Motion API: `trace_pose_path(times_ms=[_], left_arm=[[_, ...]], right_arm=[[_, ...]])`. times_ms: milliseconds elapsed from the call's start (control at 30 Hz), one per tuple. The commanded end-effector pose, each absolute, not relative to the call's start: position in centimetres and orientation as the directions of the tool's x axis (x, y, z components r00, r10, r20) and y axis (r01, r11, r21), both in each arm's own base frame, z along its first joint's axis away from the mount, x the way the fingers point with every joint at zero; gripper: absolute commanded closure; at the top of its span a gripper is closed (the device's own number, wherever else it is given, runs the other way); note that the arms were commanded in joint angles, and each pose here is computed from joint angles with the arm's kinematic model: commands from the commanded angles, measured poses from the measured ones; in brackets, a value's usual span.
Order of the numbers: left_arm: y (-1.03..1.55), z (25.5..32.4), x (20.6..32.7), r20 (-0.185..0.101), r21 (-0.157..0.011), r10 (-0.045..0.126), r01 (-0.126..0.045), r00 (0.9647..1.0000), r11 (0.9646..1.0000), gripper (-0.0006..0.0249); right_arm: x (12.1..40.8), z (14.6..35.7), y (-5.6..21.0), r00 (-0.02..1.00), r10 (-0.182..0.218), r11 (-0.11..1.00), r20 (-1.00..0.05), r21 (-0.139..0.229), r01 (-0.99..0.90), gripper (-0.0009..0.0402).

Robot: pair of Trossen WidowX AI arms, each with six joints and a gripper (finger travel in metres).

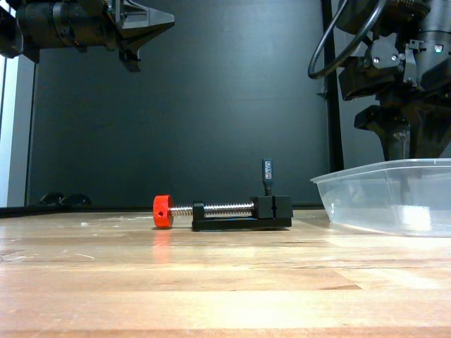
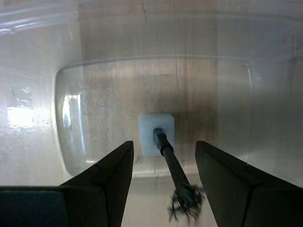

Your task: Pick the usb-c connector and install on the hub

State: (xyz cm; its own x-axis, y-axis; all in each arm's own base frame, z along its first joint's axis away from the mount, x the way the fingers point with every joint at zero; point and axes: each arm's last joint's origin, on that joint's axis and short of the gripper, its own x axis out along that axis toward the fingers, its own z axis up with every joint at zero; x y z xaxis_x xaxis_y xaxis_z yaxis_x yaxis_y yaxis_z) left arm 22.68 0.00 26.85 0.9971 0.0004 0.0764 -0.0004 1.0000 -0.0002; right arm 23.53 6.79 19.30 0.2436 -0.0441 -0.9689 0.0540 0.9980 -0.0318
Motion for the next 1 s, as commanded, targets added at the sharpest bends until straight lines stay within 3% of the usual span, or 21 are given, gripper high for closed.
trace_pose_path(times_ms=[33,367,1000], left_arm=[[0.0,26.87,22.68,0.077,0.0,0.0,0.0,0.997,1.0,0.0243],[0.0,26.86,22.68,0.077,0.0,0.0,0.0,0.997,1.0,0.0243],[0.0,26.86,22.68,0.077,0.0,0.0,0.0,0.997,1.0,0.0243]], right_arm=[[23.49,18.68,6.81,0.23,-0.048,0.998,-0.972,-0.037,0.053,0.0213],[23.41,17.89,6.97,0.246,-0.043,0.998,-0.968,-0.032,0.049,0.0219],[23.5,17.92,7.07,0.257,-0.04,0.998,-0.965,-0.029,0.047,0.0328]])
